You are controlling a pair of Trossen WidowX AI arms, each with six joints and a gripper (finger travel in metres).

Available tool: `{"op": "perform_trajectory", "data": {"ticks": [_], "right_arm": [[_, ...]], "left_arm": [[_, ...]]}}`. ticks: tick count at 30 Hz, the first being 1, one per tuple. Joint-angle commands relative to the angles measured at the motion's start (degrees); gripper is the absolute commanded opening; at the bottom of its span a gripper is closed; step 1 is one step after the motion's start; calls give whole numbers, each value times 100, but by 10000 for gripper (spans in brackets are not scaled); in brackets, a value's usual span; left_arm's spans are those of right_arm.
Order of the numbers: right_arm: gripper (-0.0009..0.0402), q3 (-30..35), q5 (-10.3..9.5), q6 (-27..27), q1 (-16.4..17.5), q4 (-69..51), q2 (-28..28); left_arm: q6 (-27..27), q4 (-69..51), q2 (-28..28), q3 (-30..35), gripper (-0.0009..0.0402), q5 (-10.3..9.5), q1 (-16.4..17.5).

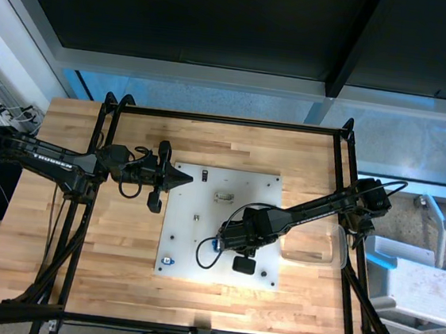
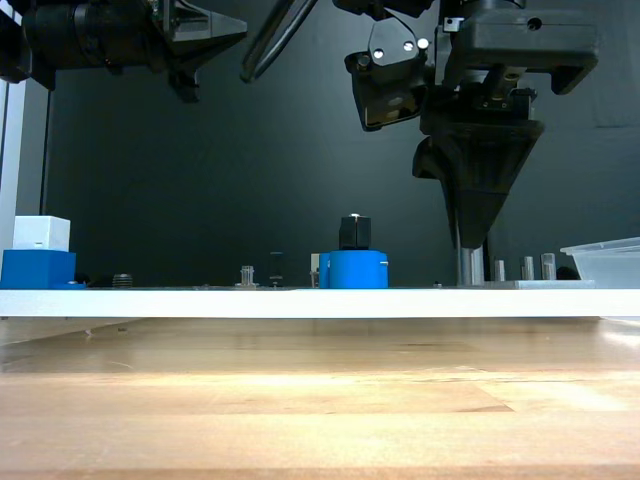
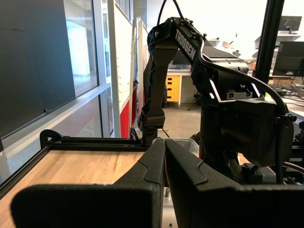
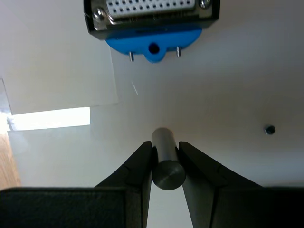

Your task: Pick the 16mm cylinder and place it in the taskboard

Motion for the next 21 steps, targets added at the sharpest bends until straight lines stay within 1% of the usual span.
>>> {"op": "perform_trajectory", "data": {"ticks": [1, 21], "right_arm": [[23, -17, 2, -7, 0, 9, 0], [23, -157, 0, 7, 0, 164, 0]], "left_arm": [[2, -2, 0, 2, 0, 0, 2], [0, 0, 0, 2, 0, 0, 2]]}}
